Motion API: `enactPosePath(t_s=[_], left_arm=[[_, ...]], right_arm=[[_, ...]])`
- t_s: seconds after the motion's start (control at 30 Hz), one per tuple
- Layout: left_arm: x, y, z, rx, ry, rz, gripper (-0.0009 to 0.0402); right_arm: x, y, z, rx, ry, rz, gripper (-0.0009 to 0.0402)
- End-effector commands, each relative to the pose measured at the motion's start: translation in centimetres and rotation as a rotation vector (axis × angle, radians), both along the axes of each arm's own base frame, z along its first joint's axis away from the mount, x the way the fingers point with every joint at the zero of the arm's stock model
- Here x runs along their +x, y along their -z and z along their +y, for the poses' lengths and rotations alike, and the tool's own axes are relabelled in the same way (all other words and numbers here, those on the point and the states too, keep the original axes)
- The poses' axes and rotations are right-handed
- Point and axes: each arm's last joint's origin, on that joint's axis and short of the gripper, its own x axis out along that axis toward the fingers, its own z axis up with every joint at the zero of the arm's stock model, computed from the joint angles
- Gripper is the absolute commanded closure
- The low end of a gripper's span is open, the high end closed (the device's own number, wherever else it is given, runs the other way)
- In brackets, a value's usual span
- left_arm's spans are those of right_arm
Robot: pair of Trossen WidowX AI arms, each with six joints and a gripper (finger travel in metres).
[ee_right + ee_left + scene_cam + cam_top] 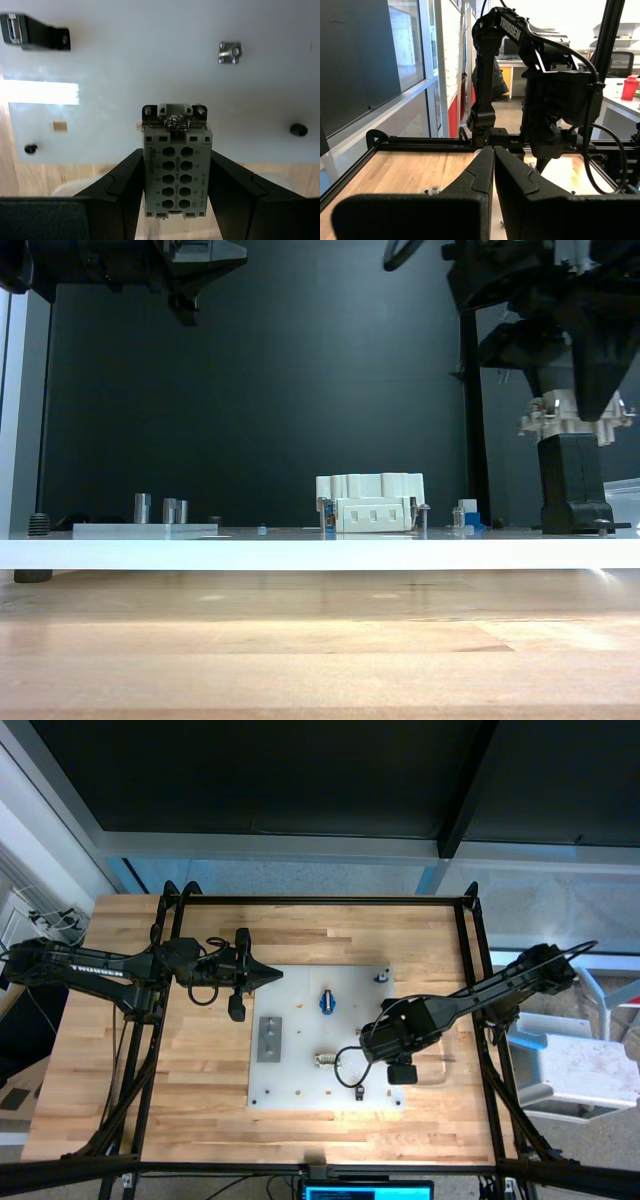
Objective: Pick the HAN10E connector and install in the HAN10E hub
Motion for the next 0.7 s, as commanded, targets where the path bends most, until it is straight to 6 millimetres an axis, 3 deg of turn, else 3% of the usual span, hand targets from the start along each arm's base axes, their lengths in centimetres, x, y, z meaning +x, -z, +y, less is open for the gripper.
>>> enactPosePath(t_s=[0.03,0.43,0.57,0.7], left_arm=[[0.0,0.0,0.0,0.0,0.0,0.0,0.0393],[0.0,0.0,0.0,0.0,0.0,0.0,0.0393],[0.0,0.0,0.0,0.0,0.0,0.0,0.0393],[0.0,0.0,0.0,0.0,0.0,0.0,0.0393]], right_arm=[[1.1,0.0,0.2,-0.001,0.005,-0.001,0.0365],[5.1,0.1,0.8,-0.007,0.004,0.01,0.0362],[6.2,0.2,1.2,-0.007,-0.006,0.007,0.0319],[7.3,0.3,1.2,-0.009,0.002,0.013,0.0241]])
